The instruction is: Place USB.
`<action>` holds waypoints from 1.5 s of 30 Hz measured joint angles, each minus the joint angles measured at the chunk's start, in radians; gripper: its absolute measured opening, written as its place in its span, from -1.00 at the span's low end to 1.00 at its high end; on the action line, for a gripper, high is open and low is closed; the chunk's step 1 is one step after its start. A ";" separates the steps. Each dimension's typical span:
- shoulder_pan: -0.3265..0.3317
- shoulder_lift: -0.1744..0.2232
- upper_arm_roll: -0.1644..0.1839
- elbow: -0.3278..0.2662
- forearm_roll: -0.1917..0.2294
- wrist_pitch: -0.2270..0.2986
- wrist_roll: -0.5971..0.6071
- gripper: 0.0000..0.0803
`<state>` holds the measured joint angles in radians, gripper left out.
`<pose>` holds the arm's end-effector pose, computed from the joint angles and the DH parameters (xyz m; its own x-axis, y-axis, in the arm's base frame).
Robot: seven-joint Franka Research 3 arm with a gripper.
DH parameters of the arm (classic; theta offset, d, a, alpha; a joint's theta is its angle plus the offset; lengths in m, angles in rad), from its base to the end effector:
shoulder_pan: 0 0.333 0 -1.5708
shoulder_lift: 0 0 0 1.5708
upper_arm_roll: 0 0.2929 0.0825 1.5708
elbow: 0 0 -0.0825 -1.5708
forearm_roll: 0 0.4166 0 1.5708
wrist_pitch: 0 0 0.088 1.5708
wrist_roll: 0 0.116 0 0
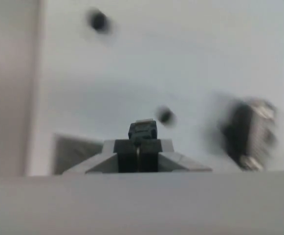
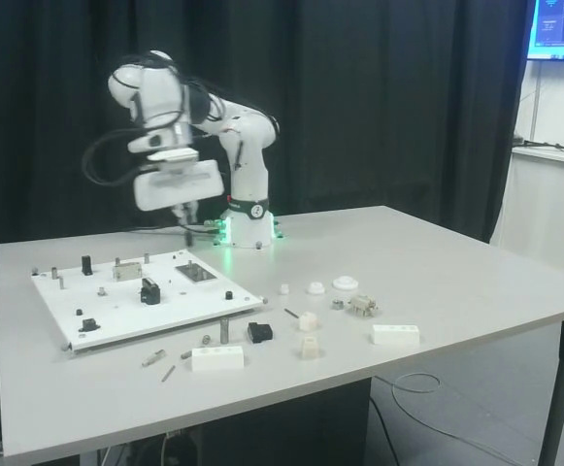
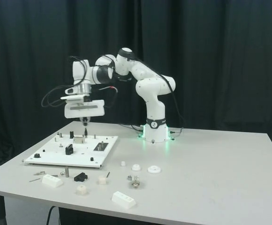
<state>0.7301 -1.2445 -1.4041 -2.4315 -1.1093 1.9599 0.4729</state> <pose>0.3824 -0.2990 0.3181 0.8661 -0.4735 0.1604 -0.4365 -0.8726 -0.2192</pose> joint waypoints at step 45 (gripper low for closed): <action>1.010 0.038 -0.141 0.059 -0.259 0.058 0.963 -0.98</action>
<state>1.7396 -1.2069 -1.5451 -2.3727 -1.3680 2.0181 1.4357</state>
